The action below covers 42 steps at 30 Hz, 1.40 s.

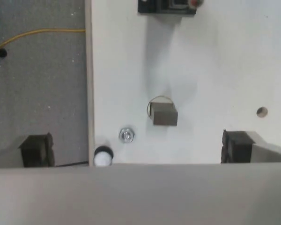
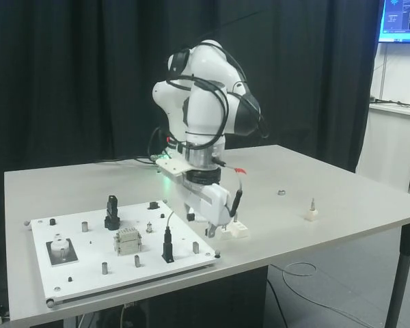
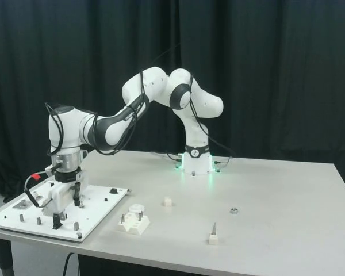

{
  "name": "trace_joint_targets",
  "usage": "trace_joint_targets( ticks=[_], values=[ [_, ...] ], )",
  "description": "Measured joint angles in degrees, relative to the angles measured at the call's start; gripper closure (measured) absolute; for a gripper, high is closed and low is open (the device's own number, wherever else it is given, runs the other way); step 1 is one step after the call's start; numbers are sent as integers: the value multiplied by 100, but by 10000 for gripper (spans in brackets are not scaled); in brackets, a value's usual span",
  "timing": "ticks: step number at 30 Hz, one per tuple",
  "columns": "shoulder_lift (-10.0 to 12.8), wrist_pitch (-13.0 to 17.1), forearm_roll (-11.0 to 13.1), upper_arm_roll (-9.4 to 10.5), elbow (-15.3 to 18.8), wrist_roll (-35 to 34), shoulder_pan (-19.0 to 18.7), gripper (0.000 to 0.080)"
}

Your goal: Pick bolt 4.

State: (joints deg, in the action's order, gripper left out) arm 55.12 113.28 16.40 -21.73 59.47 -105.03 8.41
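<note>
White jointed arm [image 3: 132,109] stretched over flat white board [image 1: 215,70], two-fingered gripper [image 1: 136,150] spread wide, nothing held, small grey bolt [image 1: 164,114] below, untouched.

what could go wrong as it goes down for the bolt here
1. In the wrist view the tool stands open over the white board, with a grey block and a small bolt both between the fingers; it may close on the wrong one.
2. One finger hangs past the board's edge, over the grey table; descending, it might catch that edge.
</note>
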Motion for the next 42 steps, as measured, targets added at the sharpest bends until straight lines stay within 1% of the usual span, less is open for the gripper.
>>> trace_joint_targets(
  ticks=[9,22,27,42],
  values=[
    [-1,-246,0,-74,-226,-63,-29,4],
    [-5,-377,-37,-148,-437,-63,-44,3],
    [-13,-489,-51,-202,-531,-57,-55,3],
    [-43,-819,-238,-239,-829,92,-61,3]
  ],
)
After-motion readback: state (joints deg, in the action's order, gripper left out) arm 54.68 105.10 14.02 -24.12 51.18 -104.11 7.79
